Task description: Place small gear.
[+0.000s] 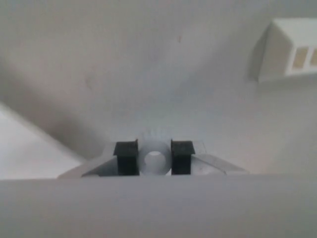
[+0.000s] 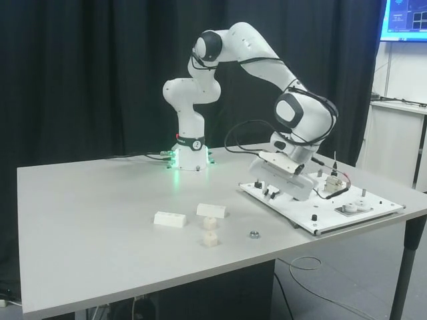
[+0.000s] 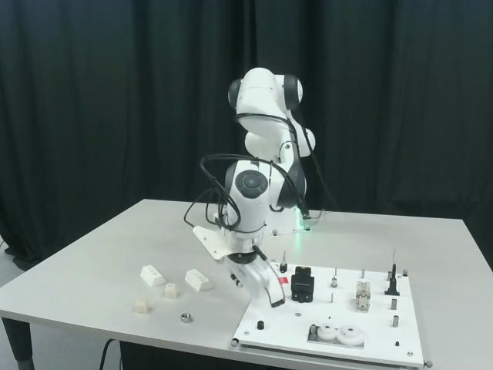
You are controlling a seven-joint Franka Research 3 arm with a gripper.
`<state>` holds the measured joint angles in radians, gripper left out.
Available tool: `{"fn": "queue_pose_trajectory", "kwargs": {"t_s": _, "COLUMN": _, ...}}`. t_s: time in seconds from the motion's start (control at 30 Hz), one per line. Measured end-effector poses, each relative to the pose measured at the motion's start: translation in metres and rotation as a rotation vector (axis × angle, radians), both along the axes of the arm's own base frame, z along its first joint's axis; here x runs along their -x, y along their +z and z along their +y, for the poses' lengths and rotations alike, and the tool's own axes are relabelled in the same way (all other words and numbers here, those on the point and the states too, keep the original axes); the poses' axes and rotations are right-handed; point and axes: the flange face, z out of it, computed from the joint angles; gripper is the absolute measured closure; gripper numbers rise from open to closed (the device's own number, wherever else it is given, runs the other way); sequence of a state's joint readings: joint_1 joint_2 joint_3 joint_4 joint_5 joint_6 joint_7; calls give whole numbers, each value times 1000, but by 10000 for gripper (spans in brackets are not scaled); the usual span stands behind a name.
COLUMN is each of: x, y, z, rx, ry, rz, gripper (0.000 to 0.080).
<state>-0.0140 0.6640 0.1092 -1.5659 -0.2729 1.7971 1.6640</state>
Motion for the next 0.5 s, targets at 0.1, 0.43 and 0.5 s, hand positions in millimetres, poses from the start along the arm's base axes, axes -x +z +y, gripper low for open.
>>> {"fn": "queue_pose_trajectory", "kwargs": {"t_s": 0.1, "x": 10, "y": 3, "z": 5, "rx": -25, "ry": 15, "rz": 22, "gripper": 667}}
{"fn": "queue_pose_trajectory", "kwargs": {"t_s": 0.43, "x": 34, "y": 13, "z": 14, "rx": -35, "ry": 46, "rz": 36, "gripper": 667}}
{"fn": "queue_pose_trajectory", "kwargs": {"t_s": 0.5, "x": 38, "y": 14, "z": 14, "rx": -33, "ry": 49, "rz": 29, "gripper": 667}}
